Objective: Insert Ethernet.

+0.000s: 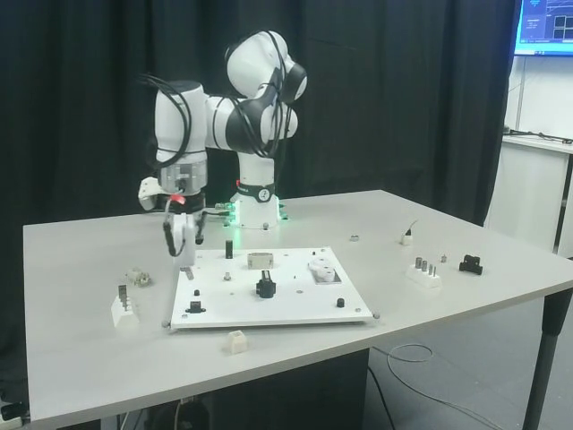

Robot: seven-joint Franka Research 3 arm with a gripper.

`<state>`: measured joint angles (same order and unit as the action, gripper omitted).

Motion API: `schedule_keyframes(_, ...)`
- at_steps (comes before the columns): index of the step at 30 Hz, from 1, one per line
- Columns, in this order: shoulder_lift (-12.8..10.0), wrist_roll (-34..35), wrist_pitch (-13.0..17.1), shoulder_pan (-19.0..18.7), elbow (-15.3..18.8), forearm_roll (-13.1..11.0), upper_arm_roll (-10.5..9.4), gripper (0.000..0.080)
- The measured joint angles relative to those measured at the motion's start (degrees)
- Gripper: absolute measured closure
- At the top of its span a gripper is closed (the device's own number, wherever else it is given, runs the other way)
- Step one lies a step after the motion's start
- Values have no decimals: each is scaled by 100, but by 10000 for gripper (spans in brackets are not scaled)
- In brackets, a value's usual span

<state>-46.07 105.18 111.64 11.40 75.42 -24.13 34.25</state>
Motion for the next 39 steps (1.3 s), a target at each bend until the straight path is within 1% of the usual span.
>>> schedule_keyframes(3,0,565,79,-70,51,59,1,734)
schedule_keyframes(6,0,973,169,-133,106,138,1,734)
schedule_keyframes(13,0,1540,272,-221,185,351,1,734)
schedule_keyframes(17,0,1647,349,-240,243,433,1,734)
schedule_keyframes(22,0,1721,470,-265,336,464,2,734)
schedule_keyframes(30,0,1749,802,-381,577,547,0,734)
schedule_keyframes(33,3,1787,979,-445,689,626,-1,734)
schedule_keyframes(39,14,1898,1300,-573,907,857,-5,734)
